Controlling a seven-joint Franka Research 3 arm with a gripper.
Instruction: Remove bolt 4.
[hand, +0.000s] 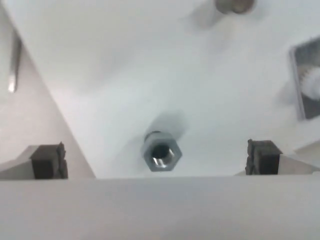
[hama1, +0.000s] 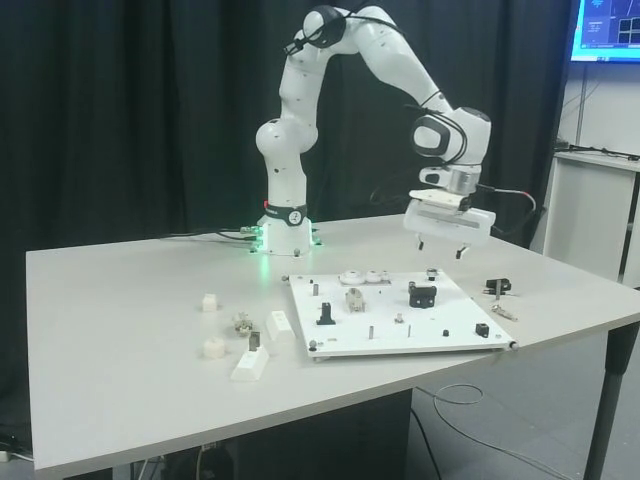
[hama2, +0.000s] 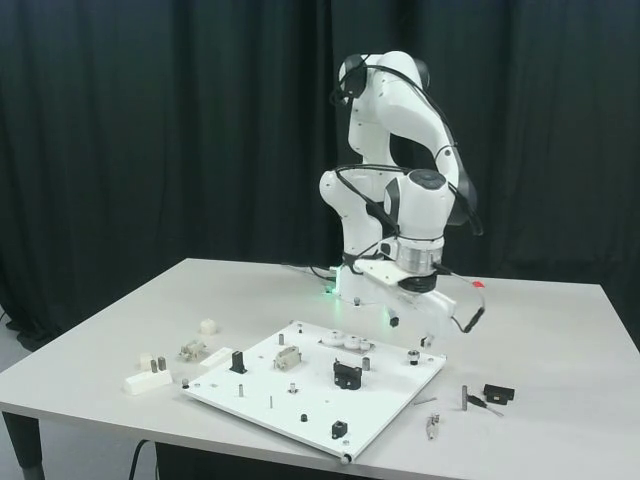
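White board carries bolt 4 below spread jaws.

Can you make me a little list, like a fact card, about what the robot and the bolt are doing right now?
robot: white arm bolted on the grey table
gripper: open, hanging above the board
holding: nothing
bolt: upright on the white board, between the two fingertips in the wrist view
touching bolt: no, fingers are apart from it
board place: on the table in front of the robot's base
loose parts: small white blocks on the table beside the board
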